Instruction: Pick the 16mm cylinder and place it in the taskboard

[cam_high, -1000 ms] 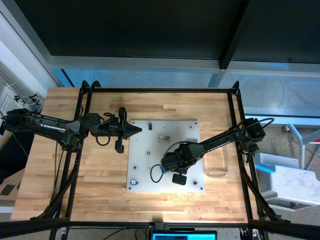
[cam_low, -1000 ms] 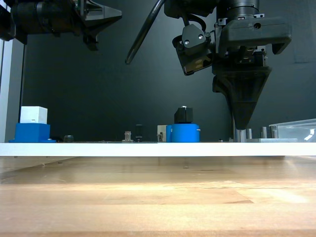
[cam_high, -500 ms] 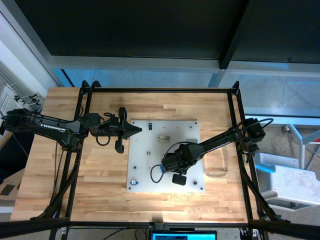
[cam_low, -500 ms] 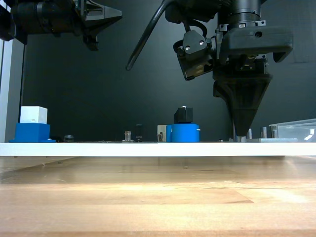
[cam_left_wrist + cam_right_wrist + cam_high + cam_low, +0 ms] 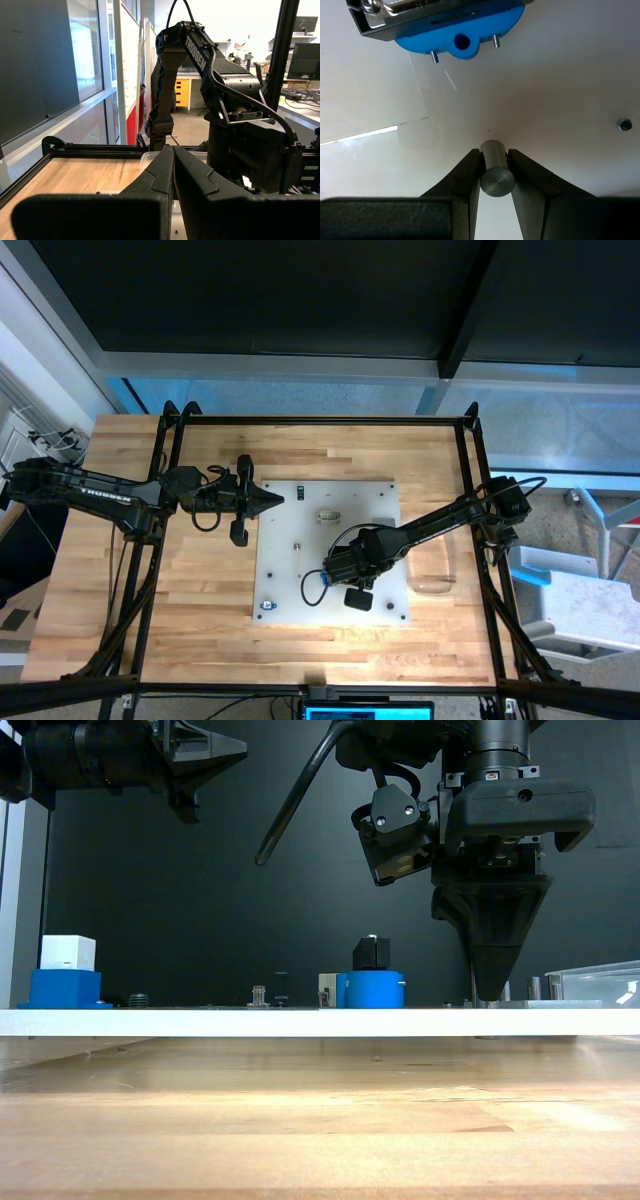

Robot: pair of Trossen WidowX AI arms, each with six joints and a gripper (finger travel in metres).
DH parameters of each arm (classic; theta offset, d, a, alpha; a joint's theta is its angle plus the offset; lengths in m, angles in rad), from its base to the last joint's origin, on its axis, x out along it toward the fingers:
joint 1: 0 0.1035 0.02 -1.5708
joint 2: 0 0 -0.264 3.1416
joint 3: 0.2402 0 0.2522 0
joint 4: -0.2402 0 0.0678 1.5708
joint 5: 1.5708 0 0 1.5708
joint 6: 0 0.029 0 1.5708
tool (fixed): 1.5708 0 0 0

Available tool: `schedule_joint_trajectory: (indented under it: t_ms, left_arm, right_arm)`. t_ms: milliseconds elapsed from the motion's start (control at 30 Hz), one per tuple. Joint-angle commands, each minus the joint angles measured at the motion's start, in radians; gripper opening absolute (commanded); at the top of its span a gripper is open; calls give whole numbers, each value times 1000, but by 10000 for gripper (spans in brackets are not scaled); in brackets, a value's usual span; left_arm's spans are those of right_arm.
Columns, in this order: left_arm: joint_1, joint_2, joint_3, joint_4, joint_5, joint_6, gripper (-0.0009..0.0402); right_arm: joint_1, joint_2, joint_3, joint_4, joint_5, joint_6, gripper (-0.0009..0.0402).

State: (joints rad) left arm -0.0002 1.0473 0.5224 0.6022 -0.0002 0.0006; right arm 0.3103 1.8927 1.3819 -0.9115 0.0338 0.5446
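Low view: right tool (image 5: 487, 992) grips upright cylinder (image 5: 495, 174); left tool (image 5: 232, 755) aloft.

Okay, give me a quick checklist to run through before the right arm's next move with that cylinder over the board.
1. Grip: cylinder clamped in the right tool: ok.
2. Position: right tool over the taskboard, tip low near its surface: ok.
3. Target hole under the cylinder: cannot tell, its lower end is hidden.
4. Clearance: blue fitting stands apart from the cylinder: ok.
5. Left tool shut, held high by the taskboard's left edge, away from the right tool: ok.
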Motion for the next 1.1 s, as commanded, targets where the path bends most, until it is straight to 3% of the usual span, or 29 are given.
schedule_joint_trajectory:
  t_ms: [33, 567, 1100]
  left_arm:
    - [0, 0, 0, 0, 0, 0, 0]
    - [0, 0, 0, 0, 0, 0, 0]
    - [0, 0, 0, 0, 0, 0, 0]
  right_arm:
    - [0, 0, 1, 4, 0, 0, 33]
    - [5, -7, 6, 0, 0, -1, 144]
    - [7, -66, 15, -57, 0, -3, 157]
